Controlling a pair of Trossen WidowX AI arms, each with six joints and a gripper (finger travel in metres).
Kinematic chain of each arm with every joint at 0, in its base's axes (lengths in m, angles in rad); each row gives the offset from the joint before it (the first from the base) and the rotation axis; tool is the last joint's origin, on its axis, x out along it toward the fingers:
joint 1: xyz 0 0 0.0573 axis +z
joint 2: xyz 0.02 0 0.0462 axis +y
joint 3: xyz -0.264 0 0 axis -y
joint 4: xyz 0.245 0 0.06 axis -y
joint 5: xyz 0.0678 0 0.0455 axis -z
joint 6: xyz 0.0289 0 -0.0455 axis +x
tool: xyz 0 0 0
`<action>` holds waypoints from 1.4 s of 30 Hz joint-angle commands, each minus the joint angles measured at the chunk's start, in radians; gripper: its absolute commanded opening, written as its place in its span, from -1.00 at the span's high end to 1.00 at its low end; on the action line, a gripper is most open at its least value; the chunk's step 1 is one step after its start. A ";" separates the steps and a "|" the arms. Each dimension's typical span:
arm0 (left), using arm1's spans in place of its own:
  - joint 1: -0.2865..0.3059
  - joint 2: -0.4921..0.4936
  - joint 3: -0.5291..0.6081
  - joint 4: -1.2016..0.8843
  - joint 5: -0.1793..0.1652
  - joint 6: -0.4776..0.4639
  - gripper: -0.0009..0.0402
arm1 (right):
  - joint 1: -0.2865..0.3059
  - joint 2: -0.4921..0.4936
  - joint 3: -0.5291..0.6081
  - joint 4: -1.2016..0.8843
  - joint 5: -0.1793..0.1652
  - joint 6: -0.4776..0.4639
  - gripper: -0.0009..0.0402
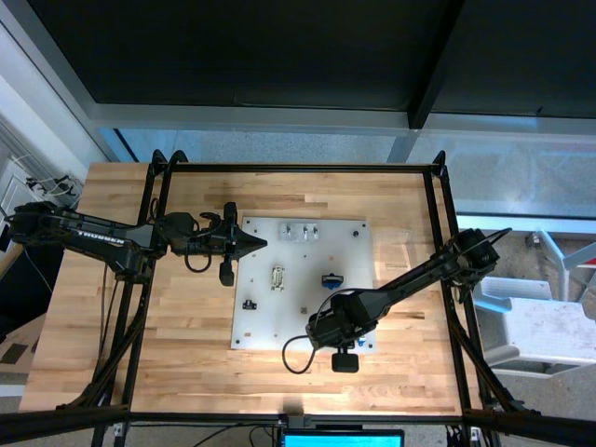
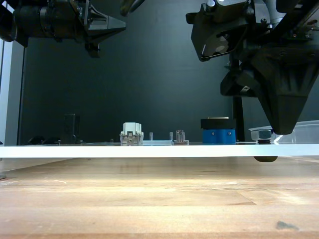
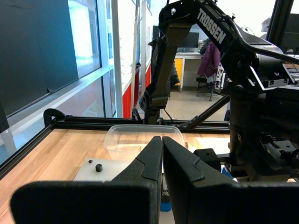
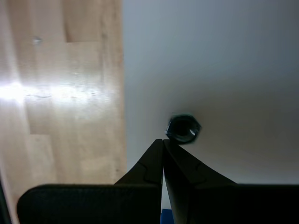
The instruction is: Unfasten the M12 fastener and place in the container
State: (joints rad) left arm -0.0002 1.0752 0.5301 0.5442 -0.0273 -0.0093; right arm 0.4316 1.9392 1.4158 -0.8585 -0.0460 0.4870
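Observation:
The small M12 nut [image 4: 183, 129] sits on the white board [image 4: 224, 70] just beyond my right gripper's [image 4: 163, 141] tips. That gripper's fingers are pressed together with nothing between them. From table height the nut [image 2: 263, 133] appears to rest on top of its black stud, and the right gripper [image 2: 282, 130] points down right beside it. The clear container [image 2: 306, 130] stands behind them; the left wrist view shows the container [image 3: 145, 136] holding nothing. My left gripper [image 1: 256, 244] hovers shut over the board's far left edge, away from the nut.
On the board [image 1: 279, 317] stand a blue connector [image 2: 218, 135], a grey-white connector [image 2: 131, 135] and a short silver post [image 2: 180, 136]. A black frame [image 1: 298, 169] rings the wooden table. The right arm [image 1: 410, 277] crosses the board's right side.

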 commanded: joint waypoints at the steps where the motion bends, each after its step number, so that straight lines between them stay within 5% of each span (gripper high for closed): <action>1: 0.000 0.000 0.000 0.000 0.000 0.000 0.96 | -0.003 -0.008 0.003 -0.067 0.179 0.089 0.96; 4: 0.000 0.000 0.000 0.000 0.000 0.000 0.96 | -0.003 -0.008 0.013 -0.111 0.235 0.108 0.96; 11: 0.000 0.000 0.000 0.000 0.000 0.000 0.96 | -0.003 -0.030 0.014 -0.122 0.214 0.107 0.96; 16: 0.000 0.000 0.000 0.001 0.000 0.000 0.96 | -0.003 -0.050 0.014 -0.122 0.090 0.107 0.96; 22: 0.000 0.000 0.000 -0.001 0.000 0.000 0.96 | 0.005 -0.060 0.014 -0.087 -0.116 0.071 0.96; 30: 0.000 0.000 0.000 0.000 0.000 0.000 0.96 | 0.016 -0.019 0.013 -0.003 -0.119 -0.033 0.96; 42: 0.000 0.000 0.000 0.000 0.000 0.000 0.96 | 0.010 0.018 0.013 0.026 -0.051 -0.050 0.96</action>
State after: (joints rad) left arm -0.0002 1.0748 0.5301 0.5438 -0.0273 -0.0097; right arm 0.4408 1.9553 1.4300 -0.8307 -0.1181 0.4351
